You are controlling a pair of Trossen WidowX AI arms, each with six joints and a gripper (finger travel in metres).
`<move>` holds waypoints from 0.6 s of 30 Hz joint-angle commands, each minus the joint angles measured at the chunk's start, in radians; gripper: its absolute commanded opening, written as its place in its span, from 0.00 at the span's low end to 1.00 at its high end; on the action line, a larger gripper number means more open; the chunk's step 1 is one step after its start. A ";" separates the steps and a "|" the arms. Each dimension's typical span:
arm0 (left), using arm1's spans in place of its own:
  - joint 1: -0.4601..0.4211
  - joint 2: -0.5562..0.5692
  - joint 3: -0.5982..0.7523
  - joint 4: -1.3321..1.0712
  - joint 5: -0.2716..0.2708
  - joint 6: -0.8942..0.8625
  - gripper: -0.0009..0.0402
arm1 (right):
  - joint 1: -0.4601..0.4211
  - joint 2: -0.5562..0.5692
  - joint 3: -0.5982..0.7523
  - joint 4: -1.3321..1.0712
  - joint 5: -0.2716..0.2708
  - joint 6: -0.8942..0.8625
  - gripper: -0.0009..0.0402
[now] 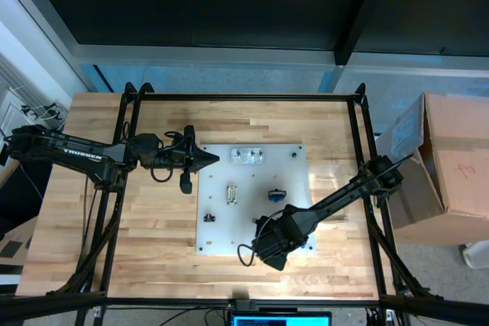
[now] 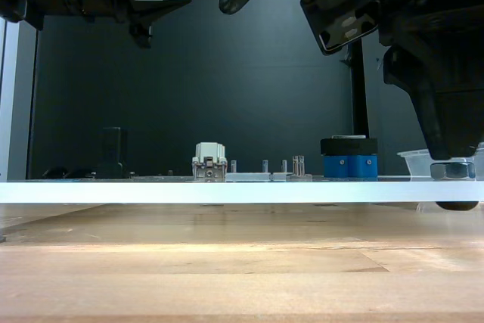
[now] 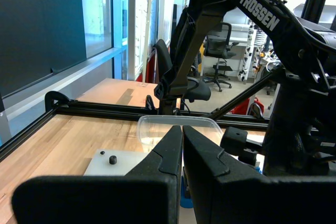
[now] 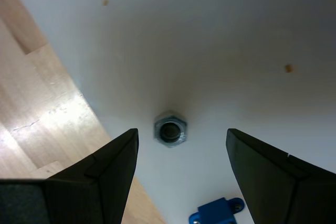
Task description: Unfasten the M12 nut and place it in the container
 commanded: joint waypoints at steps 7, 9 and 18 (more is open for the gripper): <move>0.000 0.000 0.000 0.000 0.000 0.000 0.02 | -0.001 0.027 0.002 0.029 0.000 -0.010 0.53; 0.000 0.000 0.000 0.000 0.000 0.000 0.02 | -0.001 0.026 0.002 0.028 0.001 -0.010 0.51; 0.000 0.000 0.000 0.000 0.000 0.000 0.02 | -0.001 0.024 0.002 0.027 0.002 -0.010 0.30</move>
